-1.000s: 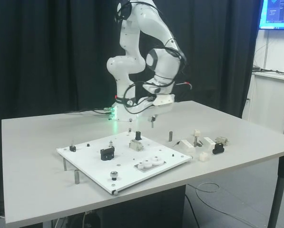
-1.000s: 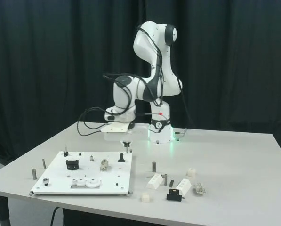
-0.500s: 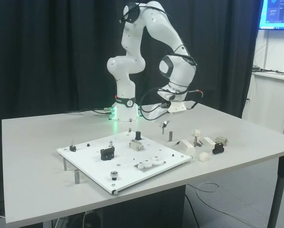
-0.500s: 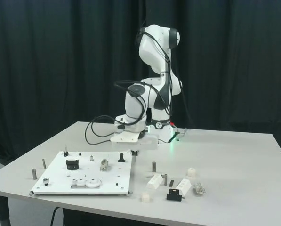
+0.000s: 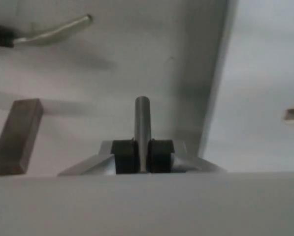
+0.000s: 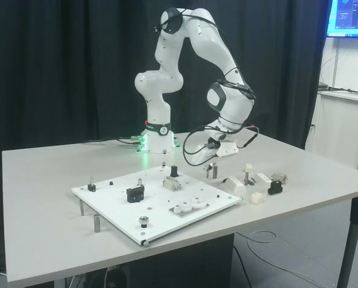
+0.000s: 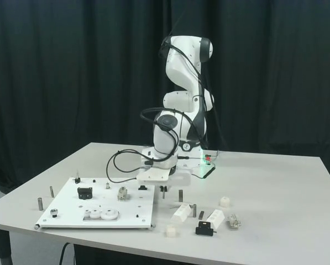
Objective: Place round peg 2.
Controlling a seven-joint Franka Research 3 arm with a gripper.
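My gripper (image 5: 142, 156) is shut on a thin grey round peg (image 5: 142, 123), which sticks out straight between the two black pads (image 5: 123, 156). In the room views the gripper (image 6: 210, 166) (image 7: 163, 188) hangs low over the table by the right edge of the white board (image 6: 161, 203) (image 7: 126, 212), and the peg (image 7: 163, 192) points down, just above the surface. A dark upright peg (image 6: 215, 172) (image 7: 180, 195) stands close beside it on the table.
The board carries black fixtures (image 6: 135, 194), a grey block (image 6: 171, 182) and white gears (image 6: 187, 208). Loose white blocks (image 6: 234, 183) and a black part (image 6: 275, 188) lie right of the gripper. Two short posts (image 6: 98, 222) stand by the board's left corner.
The arm has swung from behind the board towards the loose parts and lowered, carrying the peg. The board and the table parts have not moved.
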